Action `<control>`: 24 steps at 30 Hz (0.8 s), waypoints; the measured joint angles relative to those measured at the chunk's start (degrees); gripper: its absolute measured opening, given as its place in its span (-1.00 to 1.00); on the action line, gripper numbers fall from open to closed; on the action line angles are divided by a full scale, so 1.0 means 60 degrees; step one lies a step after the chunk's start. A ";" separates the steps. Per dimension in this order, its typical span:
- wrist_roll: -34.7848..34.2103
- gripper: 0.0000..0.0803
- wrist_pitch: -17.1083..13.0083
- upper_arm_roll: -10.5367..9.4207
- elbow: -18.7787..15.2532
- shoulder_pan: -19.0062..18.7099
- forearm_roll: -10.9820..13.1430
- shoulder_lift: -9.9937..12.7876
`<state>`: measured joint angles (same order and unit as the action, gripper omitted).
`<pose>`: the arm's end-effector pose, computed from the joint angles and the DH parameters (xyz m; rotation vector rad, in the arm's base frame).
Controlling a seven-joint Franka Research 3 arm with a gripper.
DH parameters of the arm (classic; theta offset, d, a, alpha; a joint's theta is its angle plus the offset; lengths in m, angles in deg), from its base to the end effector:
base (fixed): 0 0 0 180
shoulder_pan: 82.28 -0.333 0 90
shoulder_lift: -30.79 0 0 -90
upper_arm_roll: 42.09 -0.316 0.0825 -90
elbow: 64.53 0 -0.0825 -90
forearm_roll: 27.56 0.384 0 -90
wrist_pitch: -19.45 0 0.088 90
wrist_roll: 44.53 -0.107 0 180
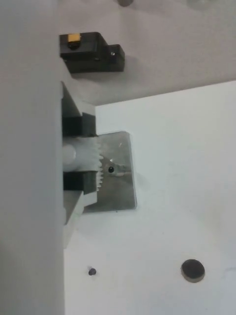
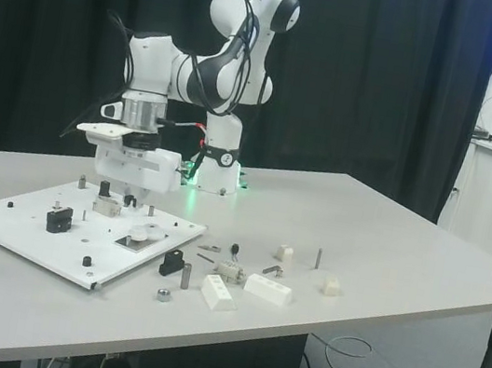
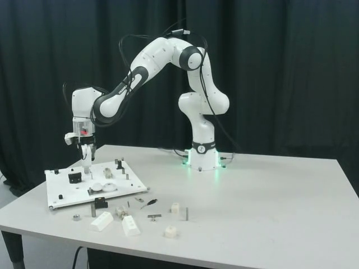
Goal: Place small gear.
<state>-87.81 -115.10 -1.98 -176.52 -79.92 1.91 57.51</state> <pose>0.4763 -0.3962 0.2928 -1.9140 2.3835 -0.1130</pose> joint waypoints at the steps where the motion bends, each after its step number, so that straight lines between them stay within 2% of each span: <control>1: 0.0000 -0.66 0.0000 0.0003 0.0000 -0.0002 -0.0011 0.0000; 24: -0.0180 -0.66 -0.0037 0.0022 0.0016 -0.0001 -0.0082 0.0000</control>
<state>-88.89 -115.32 -1.85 -176.43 -79.93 1.41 57.51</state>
